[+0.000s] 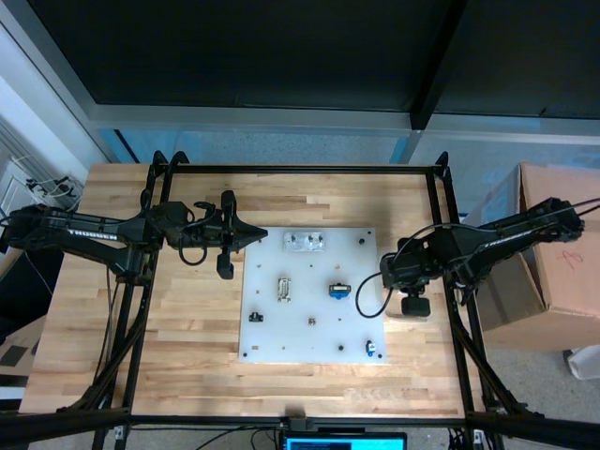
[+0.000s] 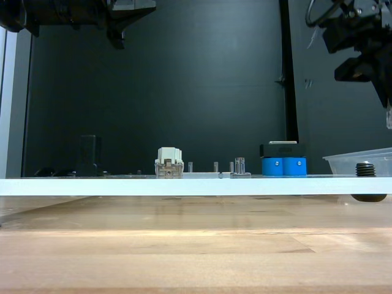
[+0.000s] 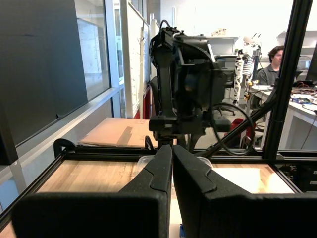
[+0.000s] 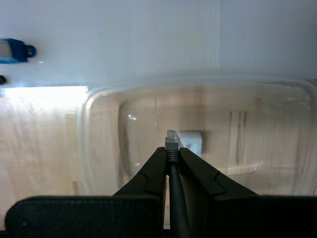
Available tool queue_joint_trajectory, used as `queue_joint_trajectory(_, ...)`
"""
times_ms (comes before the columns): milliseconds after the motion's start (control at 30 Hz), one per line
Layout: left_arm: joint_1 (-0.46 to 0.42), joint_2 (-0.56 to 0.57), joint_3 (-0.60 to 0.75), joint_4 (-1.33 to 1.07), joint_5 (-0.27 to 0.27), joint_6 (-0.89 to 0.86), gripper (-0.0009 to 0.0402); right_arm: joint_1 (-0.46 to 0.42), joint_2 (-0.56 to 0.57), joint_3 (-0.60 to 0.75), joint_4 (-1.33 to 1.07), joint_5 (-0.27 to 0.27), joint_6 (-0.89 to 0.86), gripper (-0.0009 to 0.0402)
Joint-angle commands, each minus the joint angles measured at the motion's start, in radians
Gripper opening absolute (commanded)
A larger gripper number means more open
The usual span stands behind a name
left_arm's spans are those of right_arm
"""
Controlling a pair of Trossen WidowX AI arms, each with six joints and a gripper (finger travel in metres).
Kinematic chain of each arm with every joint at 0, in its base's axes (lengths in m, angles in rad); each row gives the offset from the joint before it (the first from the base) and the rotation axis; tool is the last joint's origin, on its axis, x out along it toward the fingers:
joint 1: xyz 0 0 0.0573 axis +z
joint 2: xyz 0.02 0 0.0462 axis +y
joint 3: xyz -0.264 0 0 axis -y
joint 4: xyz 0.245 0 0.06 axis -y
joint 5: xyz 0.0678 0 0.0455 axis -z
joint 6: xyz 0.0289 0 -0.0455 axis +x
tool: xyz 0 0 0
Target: Pick the RJ45 connector and install on the taskboard
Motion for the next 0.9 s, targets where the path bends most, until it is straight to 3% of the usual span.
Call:
queue_joint_trajectory(33, 0.0, 0.0, 0.0, 0.0, 0.0, 0.0, 0.0, 0.043, 0.049, 0.058, 0.0, 0.001, 0.039, 0.0)
queue_joint_trajectory(400, 0.0, 0.0, 0.0, 0.0, 0.0, 0.0, 0.0, 0.153, 0.244, 0.273, -0.016, 0.002, 0.105, 0.0)
queue_joint_trajectory(900, 0.0, 0.0, 0.0, 0.0, 0.0, 0.0, 0.0, 0.256, 0.44, 0.434, -0.013, 0.0, 0.157, 0.0)
